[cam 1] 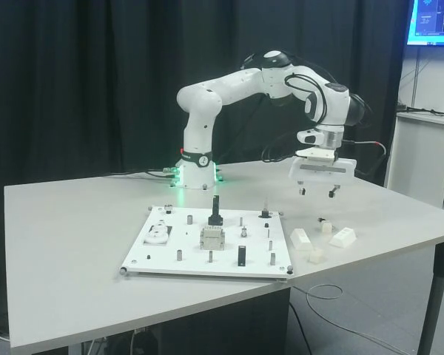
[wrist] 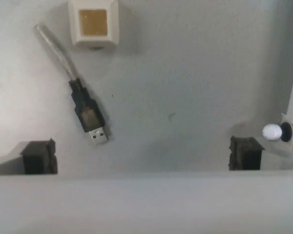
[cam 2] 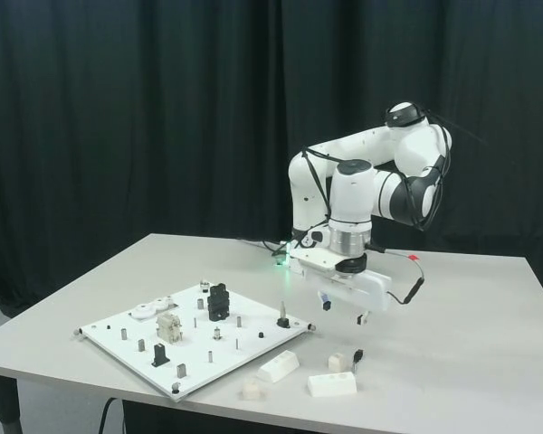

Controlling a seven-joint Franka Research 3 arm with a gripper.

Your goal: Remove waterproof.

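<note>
Claw [cam 1: 317, 191]: held above the worktop [cam 1: 74, 222], fingers spread wide, nothing between them. In the wrist view the two black pads [wrist: 39, 157] were seen well apart over bare grey surface.

Items beneath the claw, wrist view: a black USB plug [wrist: 90, 117] on a short clear cable, lying flat; a white block with a square recess [wrist: 93, 23] at about 12 o'clock from the plug, apart from it; a small white knob on a black stem [wrist: 274, 132], well off at about 3 o'clock from the plug.

Further out, first room view: several white blocks [cam 1: 342, 237] loose on the worktop, near the corner of the white board [cam 1: 155, 259]. The board carried small upright parts, among them a black upright connector [cam 1: 215, 213] and a grey square fitting [cam 1: 212, 238].

Task's thing: the waterproof part could not be identified with certainty; it was judged to be one of the parts seated on the board, at about 9 o'clock from the claw in the first room view.

Step in hand: judged to be the approach, no grasp yet made.

Next move: travel to the board would be required, then alignment over the part and a descent with the fingers kept apart.
</note>
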